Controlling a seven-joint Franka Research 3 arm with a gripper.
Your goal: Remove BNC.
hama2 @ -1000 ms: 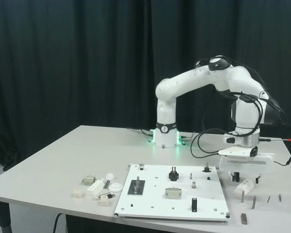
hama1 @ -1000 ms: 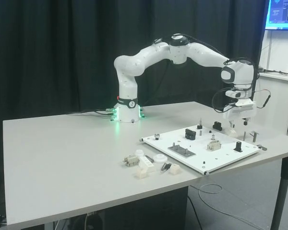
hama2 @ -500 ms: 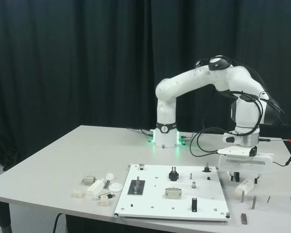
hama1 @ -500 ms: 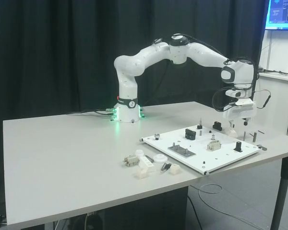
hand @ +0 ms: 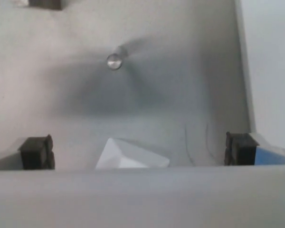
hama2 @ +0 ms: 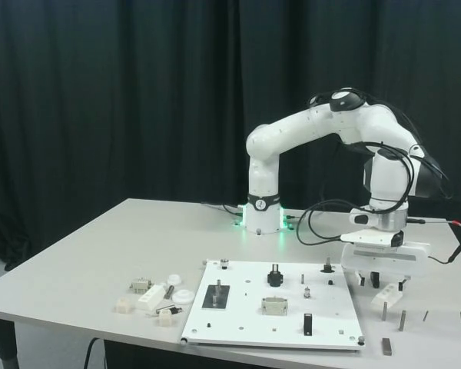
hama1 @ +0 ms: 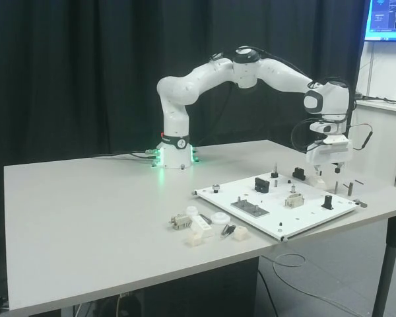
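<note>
The white board (hama2: 238, 319) carries several small fixtures. One of them is an upright plug on a black base (hama2: 326, 267) (hama1: 274, 176) at the board's far side, which may be the BNC. My gripper (hama2: 380, 283) (hama1: 325, 172) hangs just past the board's right edge, apart from that plug. It is open, with black fingertips (hand: 35, 152) spread wide and nothing held. A white block (hand: 130, 154) (hama2: 386, 295) lies on the table below and between the fingers. A small metal pin (hand: 114, 61) stands on the table a little beyond it.
Several white and grey loose parts (hama2: 157, 296) lie left of the board. Black connectors (hama2: 275, 275) and a black block (hama2: 307, 324) stand on the board. Thin pins (hama2: 402, 320) and a dark bar (hama2: 386, 347) lie on the table right of the board.
The gripper has risen slightly over the white block and drifted a little toward the board. Its fingers stay open and nothing else has moved.
</note>
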